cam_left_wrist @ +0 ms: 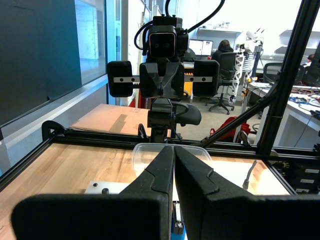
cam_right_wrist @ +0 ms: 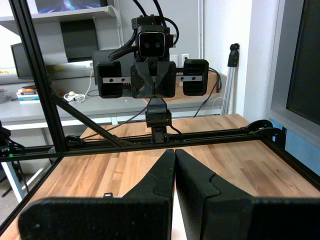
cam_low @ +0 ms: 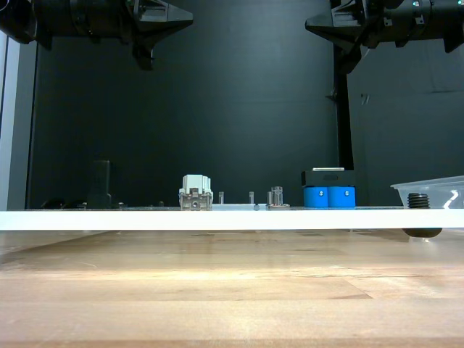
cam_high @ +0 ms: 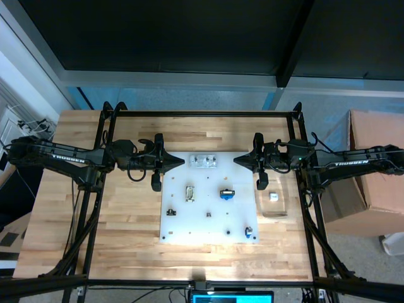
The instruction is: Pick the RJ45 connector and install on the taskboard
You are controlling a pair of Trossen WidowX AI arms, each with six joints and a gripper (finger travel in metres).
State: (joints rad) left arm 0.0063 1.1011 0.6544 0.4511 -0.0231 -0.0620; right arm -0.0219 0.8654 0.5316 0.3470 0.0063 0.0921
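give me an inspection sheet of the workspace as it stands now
surface: wooden table bearing the white board.
job's things: connector in neither gripper; a grey piece covers the blue jack at the board's near right corner, so it looks seated, depth cannot tell; clear tray holds the white block, no cable off it.
clutter: other fittings on the board, a grey one and a blue one.
grippers: left gripper shut, empty, raised over the board's far left; right gripper shut, empty, raised over its far right.
cables: black cables loop at both wrists; grey cable not made out.
surroundings: black frame, cardboard box at right.
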